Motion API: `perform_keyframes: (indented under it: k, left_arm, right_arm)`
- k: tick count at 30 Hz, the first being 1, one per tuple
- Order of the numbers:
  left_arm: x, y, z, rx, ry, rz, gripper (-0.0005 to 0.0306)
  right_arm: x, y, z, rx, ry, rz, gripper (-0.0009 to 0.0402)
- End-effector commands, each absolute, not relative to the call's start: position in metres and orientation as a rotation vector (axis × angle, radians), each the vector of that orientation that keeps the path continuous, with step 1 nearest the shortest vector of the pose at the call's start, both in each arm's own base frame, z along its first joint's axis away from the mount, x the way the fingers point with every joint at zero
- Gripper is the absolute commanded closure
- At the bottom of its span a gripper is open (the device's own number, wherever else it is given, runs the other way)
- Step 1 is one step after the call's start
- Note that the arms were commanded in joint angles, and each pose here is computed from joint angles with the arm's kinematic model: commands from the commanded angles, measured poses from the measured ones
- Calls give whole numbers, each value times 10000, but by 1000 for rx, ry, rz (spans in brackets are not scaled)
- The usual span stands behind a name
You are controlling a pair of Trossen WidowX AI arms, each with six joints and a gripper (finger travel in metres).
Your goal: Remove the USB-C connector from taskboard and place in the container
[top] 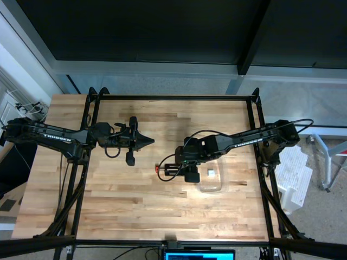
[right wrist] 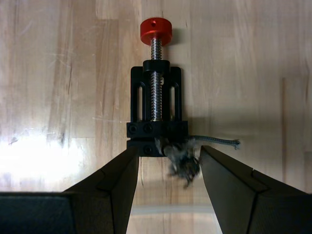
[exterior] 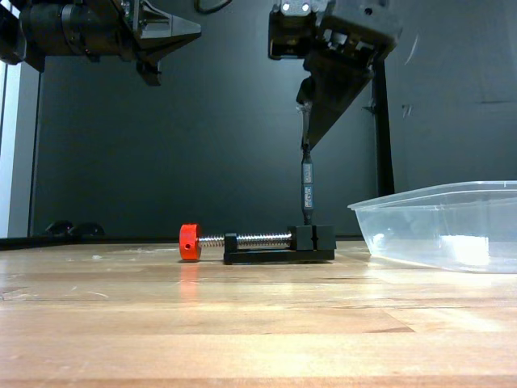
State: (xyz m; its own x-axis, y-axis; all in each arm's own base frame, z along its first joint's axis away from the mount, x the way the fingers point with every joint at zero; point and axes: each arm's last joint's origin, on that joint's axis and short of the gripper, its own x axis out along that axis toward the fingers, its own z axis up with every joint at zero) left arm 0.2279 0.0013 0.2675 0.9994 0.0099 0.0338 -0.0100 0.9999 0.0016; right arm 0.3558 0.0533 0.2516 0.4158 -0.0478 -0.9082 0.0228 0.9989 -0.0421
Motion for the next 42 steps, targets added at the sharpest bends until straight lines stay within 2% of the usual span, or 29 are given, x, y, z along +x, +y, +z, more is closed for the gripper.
perform_keyframes:
  k: [1,4,14,42]
  left_arm:
    - [2280,13,2676,2,-34,10,300]
    - [2280,14,2676,2,-34,10,300]
    - [2280,13,2676,2,-34,10,300]
    - [2280,13,2676,2,-34,10,300]
  right_arm:
    - [3593,540,2459,-24,1148,-46,220]
    - [3594,546,2456,-25,1146,-44,220]
    - [3657,583,2286,-39,1184,-39,228]
    - [3662,590,2280,-41,1168,-33,350]
